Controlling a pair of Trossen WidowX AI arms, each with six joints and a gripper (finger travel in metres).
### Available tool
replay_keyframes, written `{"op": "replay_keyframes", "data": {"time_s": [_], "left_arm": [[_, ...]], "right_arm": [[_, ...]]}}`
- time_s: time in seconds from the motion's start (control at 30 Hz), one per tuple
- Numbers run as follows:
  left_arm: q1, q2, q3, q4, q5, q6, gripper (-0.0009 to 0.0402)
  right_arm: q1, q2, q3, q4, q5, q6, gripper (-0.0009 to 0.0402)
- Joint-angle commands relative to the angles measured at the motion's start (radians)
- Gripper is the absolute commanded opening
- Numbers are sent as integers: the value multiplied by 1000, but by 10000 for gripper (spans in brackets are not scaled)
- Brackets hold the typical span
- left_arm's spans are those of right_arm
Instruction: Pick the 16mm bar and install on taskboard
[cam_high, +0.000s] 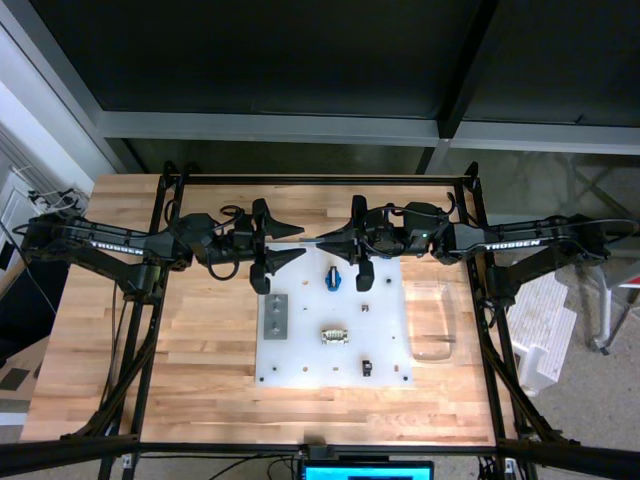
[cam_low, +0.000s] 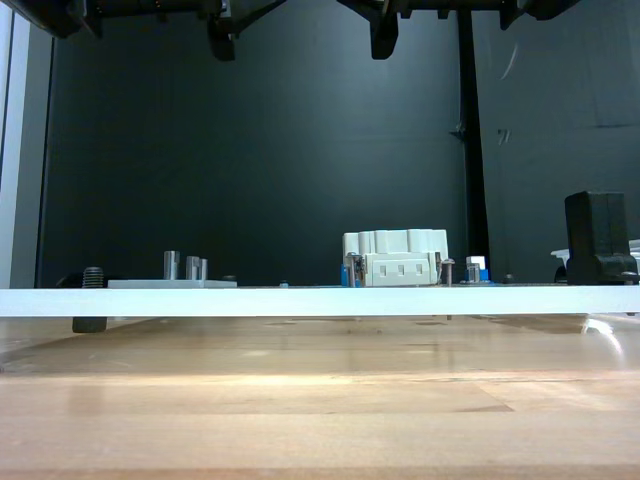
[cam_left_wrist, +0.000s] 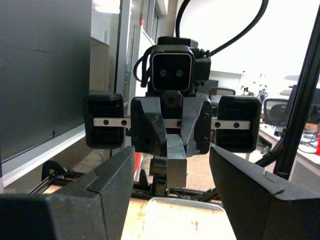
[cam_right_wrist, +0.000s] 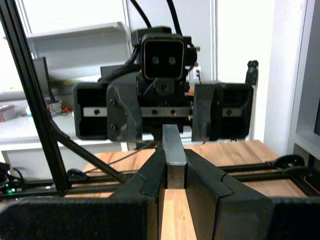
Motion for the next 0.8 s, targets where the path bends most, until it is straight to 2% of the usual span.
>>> {"op": "replay_keyframes", "data": {"time_s": [0.03, 0.13, 0.3, 0.4, 0.5, 0.67, 0.8], "left_arm": [[0, -32, -1, -63, 5, 1, 205], [0, -54, -6, -87, 20, 2, 193], [0, -61, -10, -95, 43, 8, 172], [0, -62, -11, -97, 51, 9, 162], [0, -63, -11, -98, 74, 8, 154], [0, -60, -11, -103, 72, 8, 144], [0, -60, -11, -102, 72, 8, 139]], "right_arm": [[0, -25, 0, -55, 1, 2, 0], [2, -55, 6, -147, 8, 13, 0], [16, -62, 95, -456, 38, 40, 0], [45, -56, 158, -628, 69, 62, 0], [76, -56, 211, -798, 125, 90, 0], [122, -56, 277, -1042, 182, 148, 0], [159, -56, 291, -1130, 181, 174, 0]]}}
